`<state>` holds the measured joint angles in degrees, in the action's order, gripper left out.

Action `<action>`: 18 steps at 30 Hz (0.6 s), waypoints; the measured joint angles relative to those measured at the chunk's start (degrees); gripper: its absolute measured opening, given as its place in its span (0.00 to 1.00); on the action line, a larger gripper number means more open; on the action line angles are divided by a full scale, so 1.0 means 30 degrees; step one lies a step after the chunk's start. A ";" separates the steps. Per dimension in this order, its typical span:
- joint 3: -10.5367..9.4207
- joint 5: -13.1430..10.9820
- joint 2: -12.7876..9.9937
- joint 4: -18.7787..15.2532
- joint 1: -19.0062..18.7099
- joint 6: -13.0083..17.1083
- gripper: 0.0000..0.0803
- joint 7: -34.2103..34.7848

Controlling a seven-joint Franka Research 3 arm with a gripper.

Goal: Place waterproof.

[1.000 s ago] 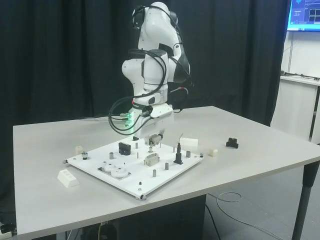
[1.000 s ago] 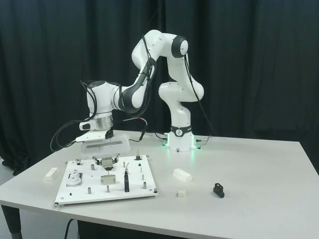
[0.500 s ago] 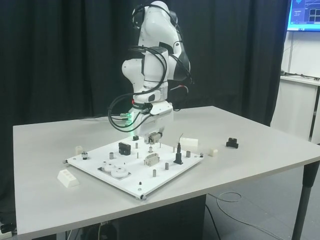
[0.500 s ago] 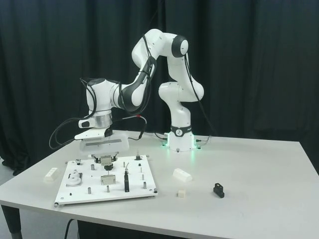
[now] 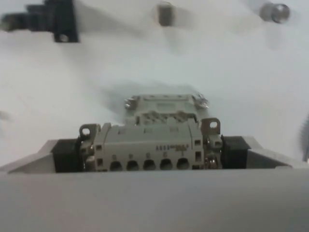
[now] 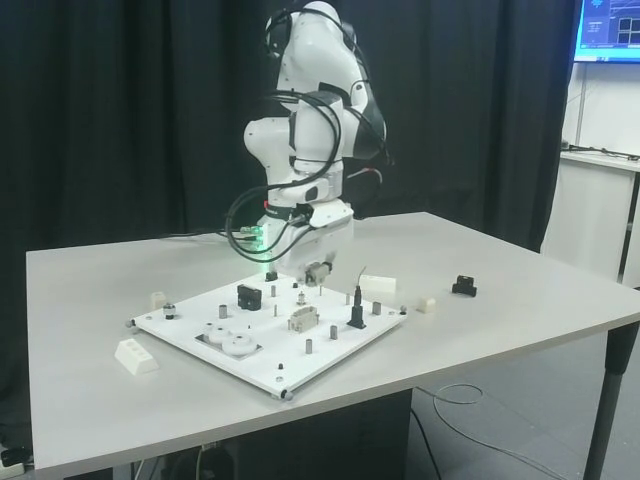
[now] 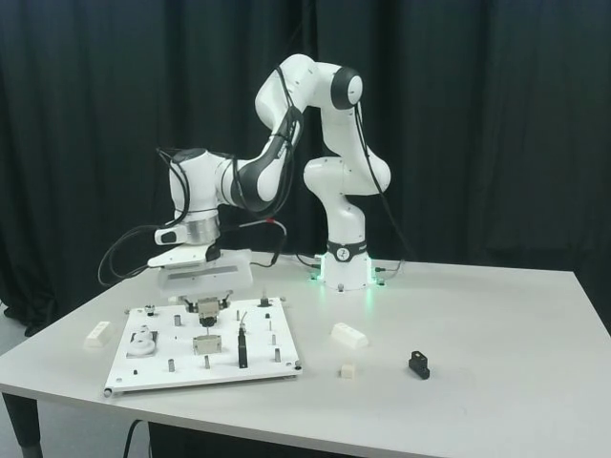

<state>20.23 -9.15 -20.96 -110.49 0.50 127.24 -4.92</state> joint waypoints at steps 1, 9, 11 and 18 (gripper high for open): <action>0.0000 -0.0034 0.0056 0.0000 -0.0093 -0.0129 0.77 0.0031; -0.0032 -0.0664 0.0689 -0.0006 -0.1233 -0.1179 0.77 0.0560; -0.0041 -0.0793 0.0855 -0.0013 -0.1618 -0.1339 0.77 0.0766; -0.0078 -0.0953 0.1351 -0.0087 -0.3135 -0.1659 0.77 0.1944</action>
